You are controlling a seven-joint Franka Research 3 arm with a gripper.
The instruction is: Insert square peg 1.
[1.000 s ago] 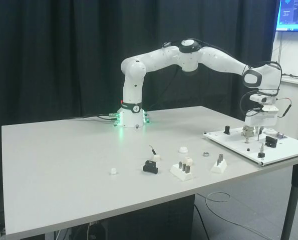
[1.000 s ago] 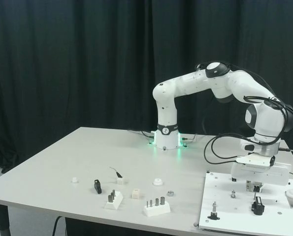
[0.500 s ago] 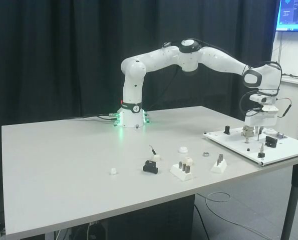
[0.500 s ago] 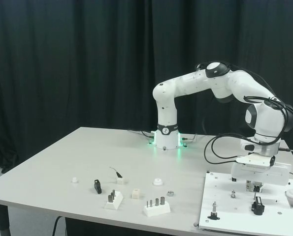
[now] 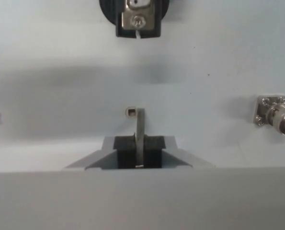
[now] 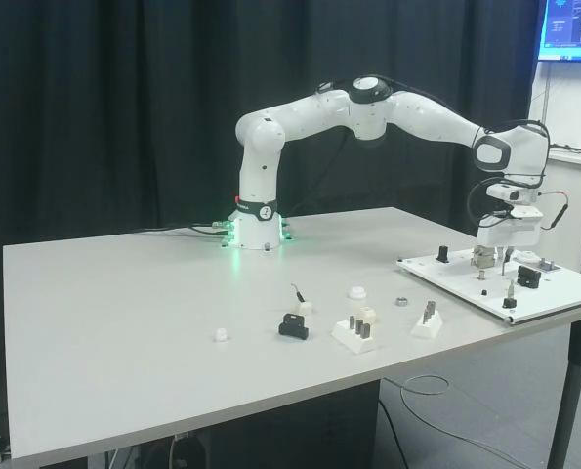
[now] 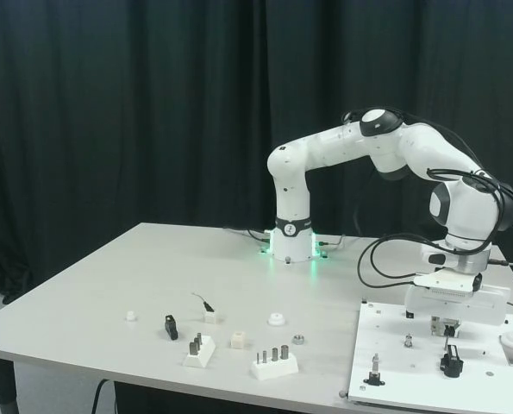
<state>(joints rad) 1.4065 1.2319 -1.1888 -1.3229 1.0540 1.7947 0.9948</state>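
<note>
Wrist view shows us the gripper [image 5: 140,152] clenched on the square peg [image 5: 140,136], a thin grey bar held upright between the black pads [image 5: 125,152]. Its lower tip stands just beside the small square hole [image 5: 131,112] in the white board [image 5: 61,57], apparently touching the rim and not yet inside; we cannot tell whether it has entered at all. Compared with the room views of a second ago and half a second ago, we find no visible shift of arm or gripper: the arm stays poised over the board. We judge the insertion is in its fine alignment stage, with a small sideways correction needed. Beyond the hole lies a black mount with a metal clip [image 5: 135,18], cut off by the frame edge. In both room views the gripper [image 7: 447,329] hides the peg and hole entirely.
</note>
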